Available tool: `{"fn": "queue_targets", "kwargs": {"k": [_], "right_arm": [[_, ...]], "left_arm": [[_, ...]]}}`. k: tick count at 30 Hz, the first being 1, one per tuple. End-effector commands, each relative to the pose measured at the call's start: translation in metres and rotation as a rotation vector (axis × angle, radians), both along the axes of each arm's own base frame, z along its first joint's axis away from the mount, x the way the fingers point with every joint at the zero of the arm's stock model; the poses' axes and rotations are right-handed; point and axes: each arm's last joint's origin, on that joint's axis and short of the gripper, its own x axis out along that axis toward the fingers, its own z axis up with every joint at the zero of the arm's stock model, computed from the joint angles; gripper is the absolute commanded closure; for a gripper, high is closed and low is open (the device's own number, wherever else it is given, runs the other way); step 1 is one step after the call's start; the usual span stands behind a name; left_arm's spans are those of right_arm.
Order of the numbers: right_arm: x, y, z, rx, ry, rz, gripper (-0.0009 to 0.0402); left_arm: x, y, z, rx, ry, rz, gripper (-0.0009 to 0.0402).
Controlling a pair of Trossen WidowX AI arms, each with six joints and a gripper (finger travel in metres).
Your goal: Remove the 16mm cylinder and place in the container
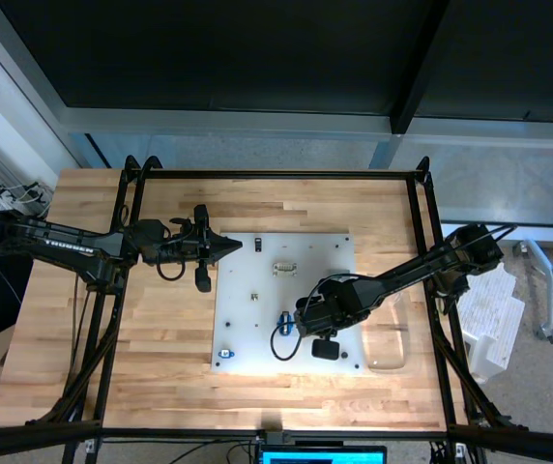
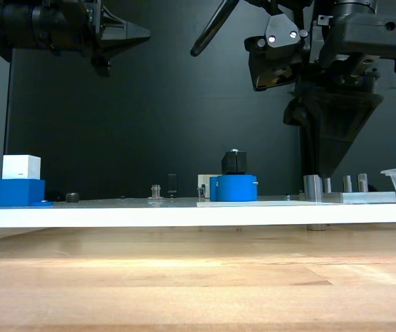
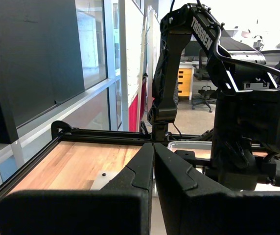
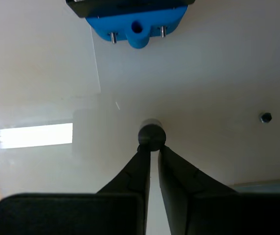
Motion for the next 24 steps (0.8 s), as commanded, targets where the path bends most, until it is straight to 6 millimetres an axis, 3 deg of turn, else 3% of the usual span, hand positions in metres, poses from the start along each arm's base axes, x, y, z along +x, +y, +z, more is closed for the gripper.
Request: {"fn": "queue_targets", "kwargs": {"k": [1, 24], "right_arm": [[-0.0017, -0.0001, -0.004, 0.0, 0.011, 0.001, 0.0392], [-0.0043, 0.0029, -0.0049, 0.011, 0.017, 0.013, 0.0393]], "left_arm": [[0.0001, 0.0001, 0.0001, 0.0, 0.0, 0.0, 0.0393], [0.0001, 0.0001, 0.0001, 0.0, 0.0, 0.0, 0.0393]]}}
